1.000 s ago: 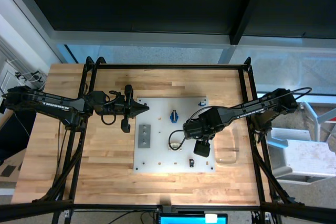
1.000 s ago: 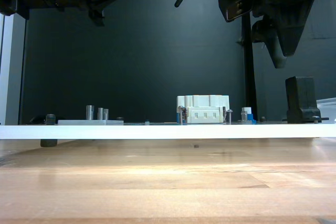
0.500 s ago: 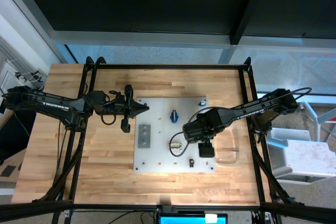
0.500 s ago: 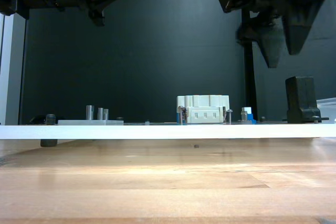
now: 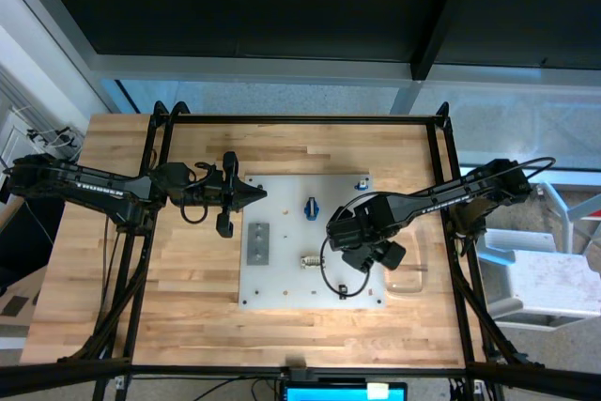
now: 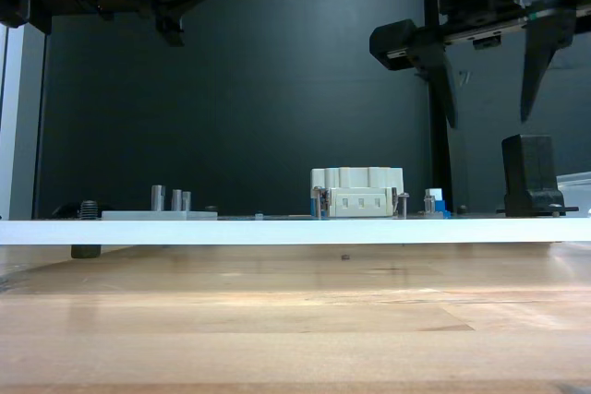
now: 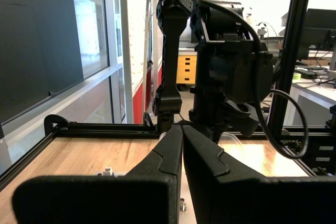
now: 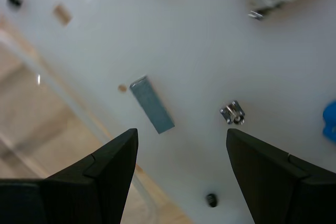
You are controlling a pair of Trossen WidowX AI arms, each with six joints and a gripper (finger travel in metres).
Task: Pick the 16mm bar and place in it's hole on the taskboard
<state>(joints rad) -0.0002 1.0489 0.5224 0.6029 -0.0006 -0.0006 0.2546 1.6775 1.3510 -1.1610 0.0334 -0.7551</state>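
Slantwise bar [image 8: 152, 104] under right claw [image 8: 182, 132]; left claw [image 7: 181, 128] aloft

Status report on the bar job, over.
Left end effector shut, high over the taskboard's left edge. Right end effector open, above a grey bar lying flat on the board. Neither holds it.

- Light wooden table [image 5: 188, 316]: carries a white rectangular taskboard [image 5: 282, 284] at its centre.
- Left gripper [image 5: 260, 194]: above the board's far-left corner, pointing right.
- Right gripper [image 5: 374, 258]: above the board's right part, near a clear plastic tray [image 5: 415, 277] beside the board.
- On the board: grey metal block [image 5: 257, 243] near the left edge; small blue fitting [image 5: 311, 207] farther back; small white connector [image 5: 308, 260] near the centre.
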